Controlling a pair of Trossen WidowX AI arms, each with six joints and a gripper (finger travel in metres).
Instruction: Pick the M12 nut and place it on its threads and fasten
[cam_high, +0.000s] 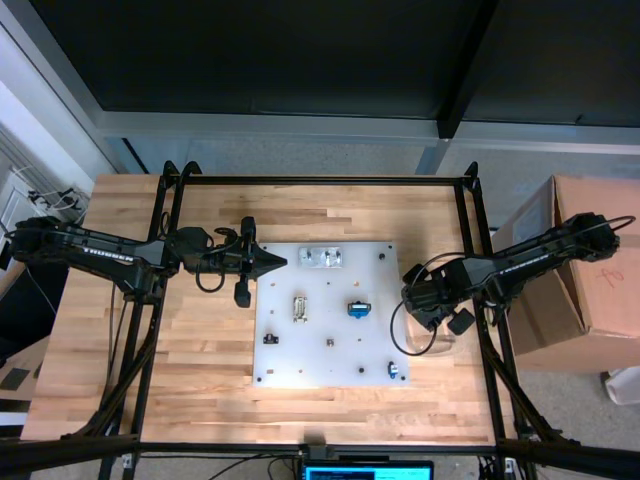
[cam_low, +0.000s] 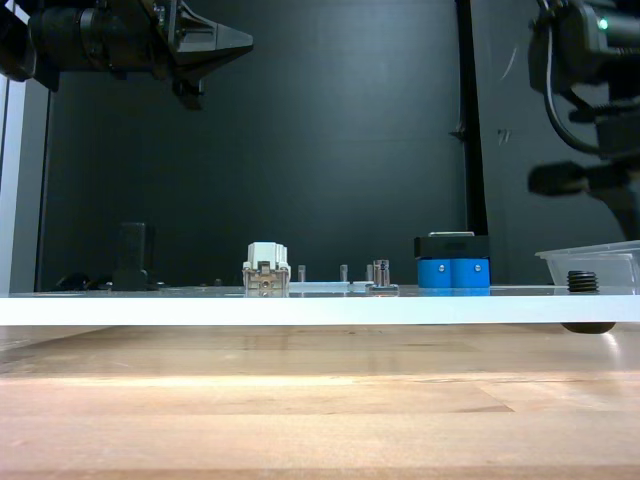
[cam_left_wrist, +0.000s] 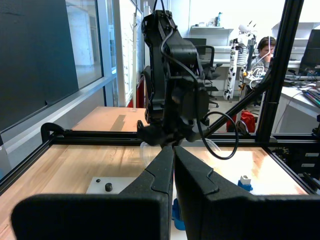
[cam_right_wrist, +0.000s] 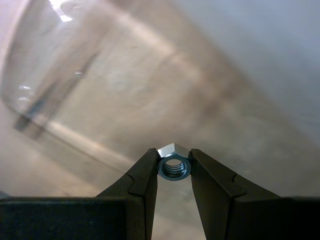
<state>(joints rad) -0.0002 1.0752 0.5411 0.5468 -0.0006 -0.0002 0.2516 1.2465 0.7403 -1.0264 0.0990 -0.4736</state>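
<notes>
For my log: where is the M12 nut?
The right gripper holds the M12 nut over the clear tray, right of the board; the left gripper hangs shut over the board's left edge.

The nut (cam_right_wrist: 173, 168) was silver. The right gripper (cam_right_wrist: 173, 161) and left gripper (cam_high: 276, 262) were black. The board (cam_high: 300, 362) was white; its stud (cam_low: 583, 282), at 4 o'clock, black and ribbed. The table (cam_high: 200, 400) showed pale wood grain.

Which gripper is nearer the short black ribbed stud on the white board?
Right. The right gripper, shut on the silver nut, is over the clear tray beside the black stud; the left gripper hovers at the white board's far left edge.
</notes>
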